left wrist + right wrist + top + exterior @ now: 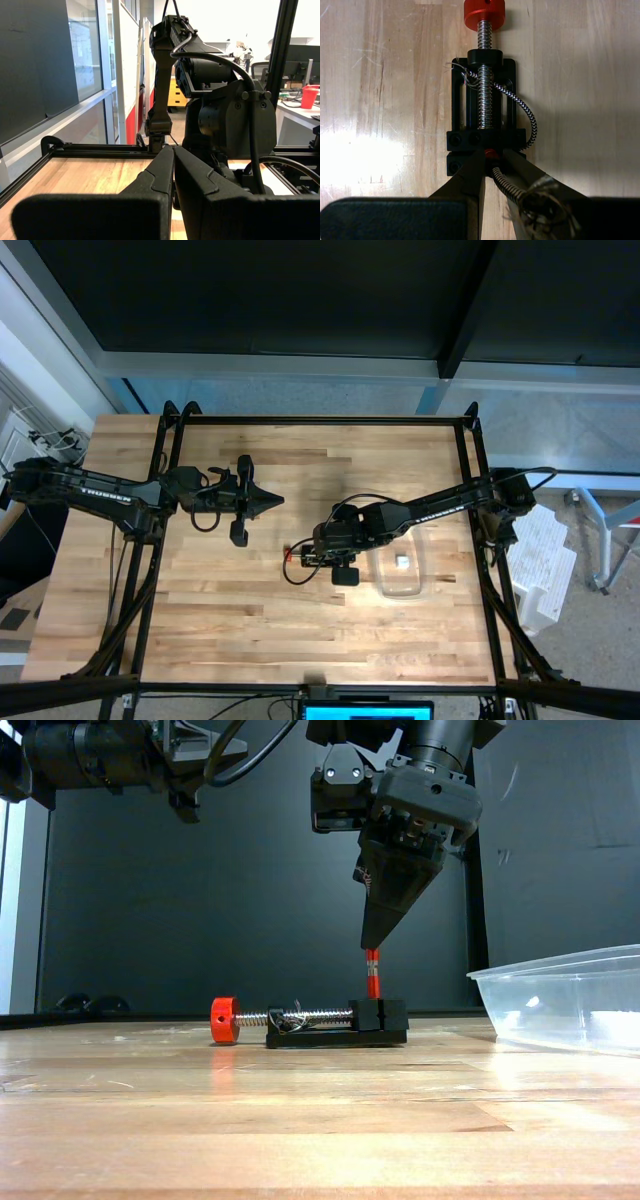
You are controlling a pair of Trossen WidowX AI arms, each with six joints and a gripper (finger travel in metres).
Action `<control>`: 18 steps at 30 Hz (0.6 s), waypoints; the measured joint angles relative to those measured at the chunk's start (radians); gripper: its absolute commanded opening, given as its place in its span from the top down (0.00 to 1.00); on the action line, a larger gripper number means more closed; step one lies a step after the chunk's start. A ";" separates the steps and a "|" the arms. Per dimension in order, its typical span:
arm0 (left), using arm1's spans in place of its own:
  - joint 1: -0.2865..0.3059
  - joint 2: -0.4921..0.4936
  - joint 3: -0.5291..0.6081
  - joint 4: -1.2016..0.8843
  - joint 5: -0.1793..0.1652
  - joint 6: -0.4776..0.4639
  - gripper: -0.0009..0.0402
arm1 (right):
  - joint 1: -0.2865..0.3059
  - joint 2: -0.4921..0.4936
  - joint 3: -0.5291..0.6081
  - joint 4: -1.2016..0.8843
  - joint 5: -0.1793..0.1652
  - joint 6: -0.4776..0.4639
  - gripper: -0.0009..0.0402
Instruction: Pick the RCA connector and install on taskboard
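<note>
The right gripper (372,944) is pinching the red RCA plug (372,975) upright between its fingertips, the plug's lower end meeting the taskboard (388,1020) directly beneath. The board's red knob (224,1019) is pointing away from it. The left gripper (274,501) is hovering well apart, fingers pressed together, holding nothing.

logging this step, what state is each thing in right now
right gripper: shut on the RCA connector, over the taskboard
RCA connector: upright, lower end at the taskboard's block
taskboard: flat on the table
left gripper: shut, empty, raised left of the taskboard
clear tray: open, white cube inside
</note>
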 measured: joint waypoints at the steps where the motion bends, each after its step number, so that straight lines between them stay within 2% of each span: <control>1: 0.000 0.000 0.000 0.000 0.000 0.000 0.98 | 0.000 0.000 -0.005 0.005 0.000 0.000 0.98; 18: 0.000 0.000 0.000 0.000 0.000 0.000 0.98 | -0.002 -0.003 -0.047 0.044 0.000 0.000 0.98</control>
